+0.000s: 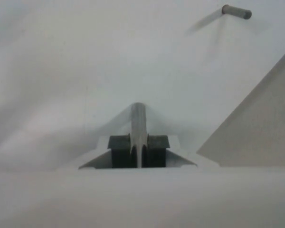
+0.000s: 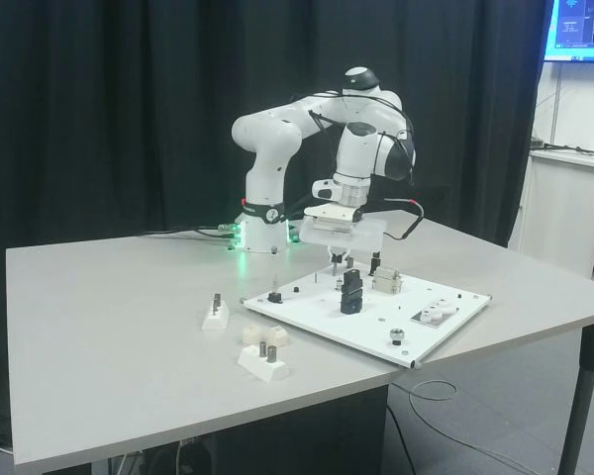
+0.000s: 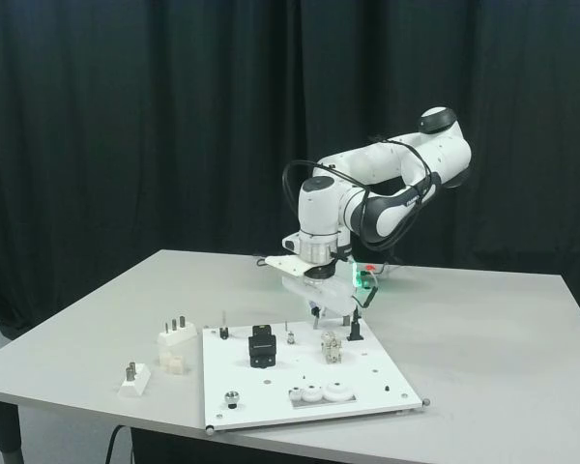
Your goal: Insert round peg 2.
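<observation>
Round peg 2 [image 1: 138, 124]: slim grey cylinder.

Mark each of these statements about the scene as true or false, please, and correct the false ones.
1. The two-finger gripper holds a thin grey round peg. True.
2. The gripper hangs above the flat white assembly board. True.
3. The white robot arm lies folded flat on the grey table. False: it stands bolted upright and reaches over the board.
4. The black block stands on the bare table beside the board. False: it stands on the board.
5. Small white holders sit on the table beside the board. True.
</observation>
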